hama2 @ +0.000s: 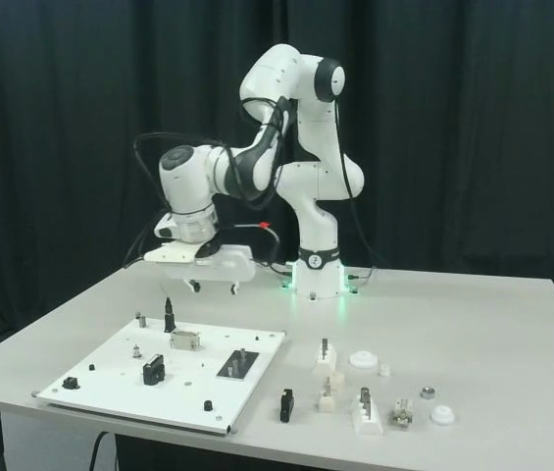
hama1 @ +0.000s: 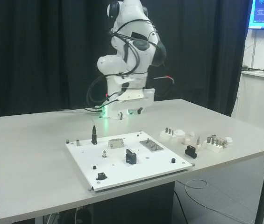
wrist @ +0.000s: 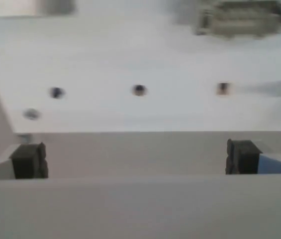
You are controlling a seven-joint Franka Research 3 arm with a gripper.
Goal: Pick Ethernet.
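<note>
Grey table (hama2: 473, 324), white board (hama2: 110, 388), scattered fixtures (hama2: 365, 412).

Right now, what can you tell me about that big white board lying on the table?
The white board is a flat, square plate lying on the grey table, near its front edge. Small parts stand on it: a black upright post, a grey block, black connectors and a few screws. The gripper hovers above its far edge, touching nothing, jaws apart.
</note>
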